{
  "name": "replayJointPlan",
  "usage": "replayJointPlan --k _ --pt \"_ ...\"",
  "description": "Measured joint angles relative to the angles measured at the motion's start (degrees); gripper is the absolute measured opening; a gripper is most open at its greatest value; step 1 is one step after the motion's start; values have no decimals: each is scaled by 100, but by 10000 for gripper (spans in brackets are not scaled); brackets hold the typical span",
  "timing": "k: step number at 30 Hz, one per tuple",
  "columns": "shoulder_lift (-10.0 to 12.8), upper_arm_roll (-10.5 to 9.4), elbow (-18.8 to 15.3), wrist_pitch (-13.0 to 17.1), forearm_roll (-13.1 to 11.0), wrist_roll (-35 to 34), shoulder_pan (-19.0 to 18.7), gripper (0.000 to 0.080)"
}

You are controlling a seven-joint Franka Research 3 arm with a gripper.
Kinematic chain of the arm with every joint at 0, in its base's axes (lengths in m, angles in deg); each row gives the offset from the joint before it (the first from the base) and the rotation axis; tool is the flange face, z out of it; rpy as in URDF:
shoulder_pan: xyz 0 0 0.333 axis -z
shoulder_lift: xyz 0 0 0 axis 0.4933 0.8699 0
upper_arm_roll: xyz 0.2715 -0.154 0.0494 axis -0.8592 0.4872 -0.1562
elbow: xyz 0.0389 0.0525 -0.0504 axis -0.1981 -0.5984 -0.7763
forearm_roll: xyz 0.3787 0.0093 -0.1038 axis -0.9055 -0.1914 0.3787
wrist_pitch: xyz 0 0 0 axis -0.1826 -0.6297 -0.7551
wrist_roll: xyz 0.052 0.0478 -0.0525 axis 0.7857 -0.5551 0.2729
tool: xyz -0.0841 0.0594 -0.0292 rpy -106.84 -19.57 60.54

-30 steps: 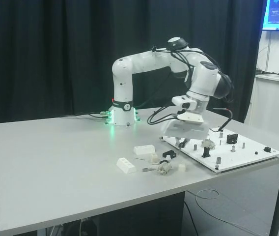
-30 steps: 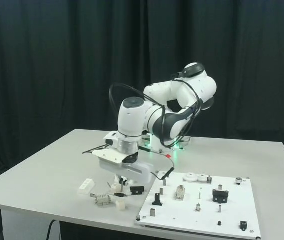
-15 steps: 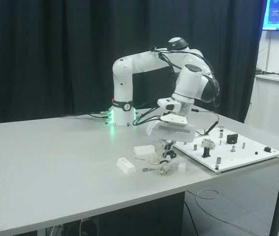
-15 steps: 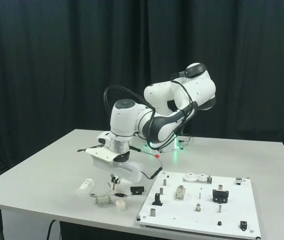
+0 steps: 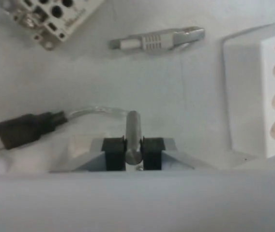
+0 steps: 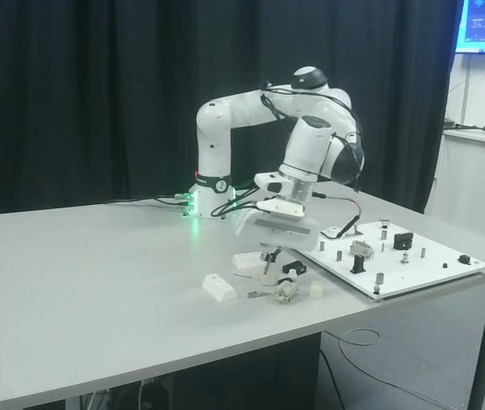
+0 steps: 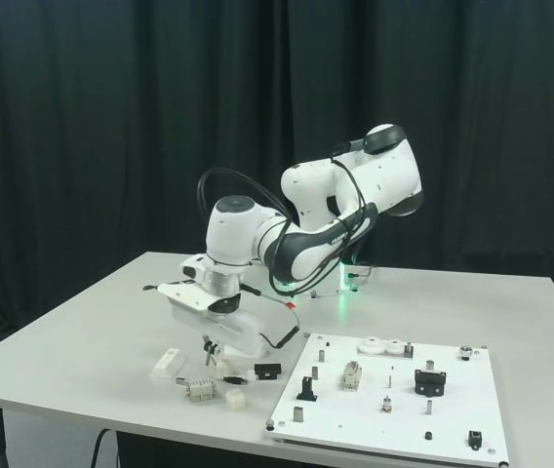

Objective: Place round peg 2.

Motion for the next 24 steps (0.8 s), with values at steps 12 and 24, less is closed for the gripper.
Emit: replayJointPlan --k 12,24 --pt "16 -65 -308 281 -261 11 -23 74" --pt "22 -70 -364 356 -270 18 -18 628"
